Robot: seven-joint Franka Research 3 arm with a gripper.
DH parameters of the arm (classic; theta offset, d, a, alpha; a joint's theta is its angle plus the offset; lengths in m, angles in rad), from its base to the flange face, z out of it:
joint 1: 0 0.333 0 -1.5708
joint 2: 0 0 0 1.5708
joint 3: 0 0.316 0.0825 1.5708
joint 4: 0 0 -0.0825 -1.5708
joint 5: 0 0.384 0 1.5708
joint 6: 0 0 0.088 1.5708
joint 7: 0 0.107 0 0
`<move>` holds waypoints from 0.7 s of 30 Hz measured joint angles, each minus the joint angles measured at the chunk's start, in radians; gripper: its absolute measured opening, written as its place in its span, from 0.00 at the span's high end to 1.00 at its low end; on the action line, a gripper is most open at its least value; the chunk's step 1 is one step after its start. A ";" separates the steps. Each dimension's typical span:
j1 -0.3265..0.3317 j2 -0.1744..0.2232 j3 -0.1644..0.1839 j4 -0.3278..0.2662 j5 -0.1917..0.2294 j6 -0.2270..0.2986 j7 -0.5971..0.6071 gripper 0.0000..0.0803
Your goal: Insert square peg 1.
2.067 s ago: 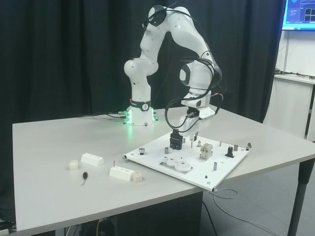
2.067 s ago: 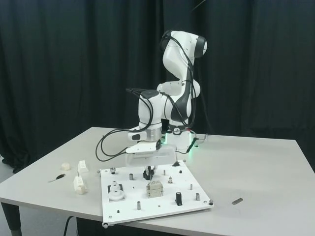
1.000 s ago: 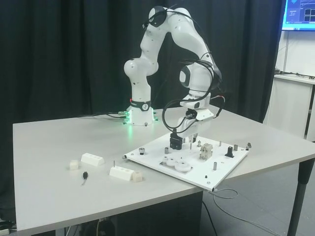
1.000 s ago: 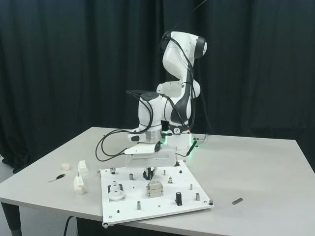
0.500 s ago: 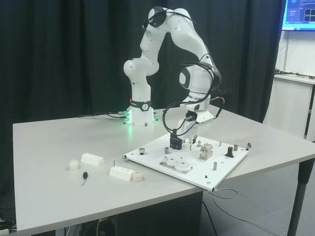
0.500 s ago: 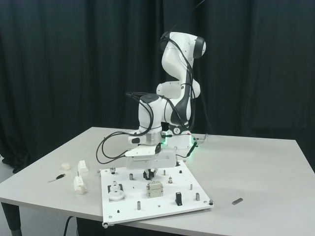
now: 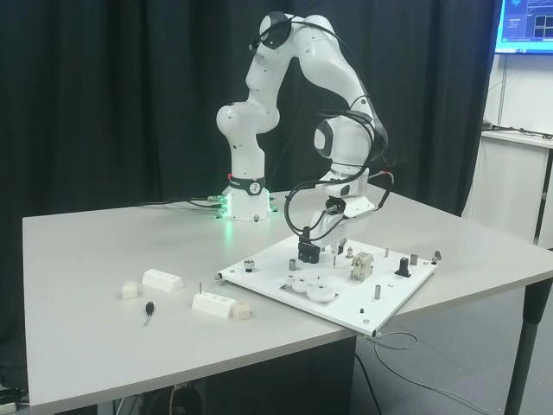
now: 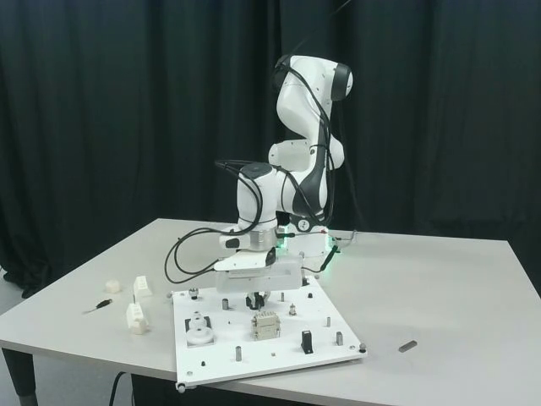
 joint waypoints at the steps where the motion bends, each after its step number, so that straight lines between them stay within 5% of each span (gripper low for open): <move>1: 0.000 0.001 0.000 0.000 0.000 0.001 0.001 0.96; 21: -0.011 0.008 0.014 0.000 0.000 0.012 0.007 0.96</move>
